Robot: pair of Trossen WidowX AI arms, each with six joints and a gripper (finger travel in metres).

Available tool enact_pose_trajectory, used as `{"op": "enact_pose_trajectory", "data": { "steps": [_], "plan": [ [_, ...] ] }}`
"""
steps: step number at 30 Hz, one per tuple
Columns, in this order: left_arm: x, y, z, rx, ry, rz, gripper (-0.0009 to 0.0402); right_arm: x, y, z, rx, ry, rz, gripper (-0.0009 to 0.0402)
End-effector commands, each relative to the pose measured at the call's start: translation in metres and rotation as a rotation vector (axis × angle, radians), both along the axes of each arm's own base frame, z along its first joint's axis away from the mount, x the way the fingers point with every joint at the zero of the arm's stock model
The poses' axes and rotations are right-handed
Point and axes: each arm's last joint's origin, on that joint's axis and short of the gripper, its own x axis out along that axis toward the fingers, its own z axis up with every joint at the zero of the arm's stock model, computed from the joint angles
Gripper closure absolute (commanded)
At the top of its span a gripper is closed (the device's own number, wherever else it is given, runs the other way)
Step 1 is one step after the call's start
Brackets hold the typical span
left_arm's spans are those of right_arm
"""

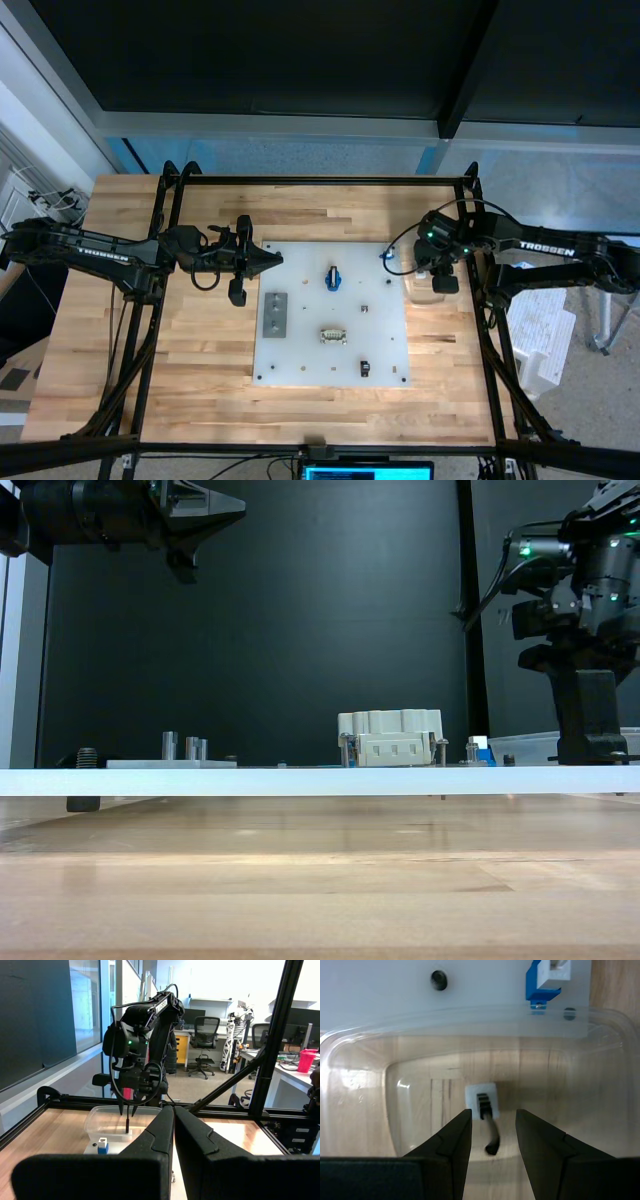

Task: Pick the USB connector and install on taskboard

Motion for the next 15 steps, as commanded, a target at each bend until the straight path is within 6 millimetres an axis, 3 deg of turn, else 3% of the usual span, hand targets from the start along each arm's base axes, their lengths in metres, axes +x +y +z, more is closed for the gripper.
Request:
{"op": "enact_pose_trajectory", "data": {
  "steps": [1, 15],
  "plan": [
    [0.0, 0.0, 0.0, 0.0, 0.0, 0.0, 0.0393, 0.002, -0.002, -0.003, 0.008, 0.021, -0.006, 0.0274],
    [0.0, 0.0, 0.0, 0.0, 0.0, 0.0, 0.0393, 0.011, -0.006, -0.019, 0.048, 0.067, 0.004, 0.0274]
  ]
}}
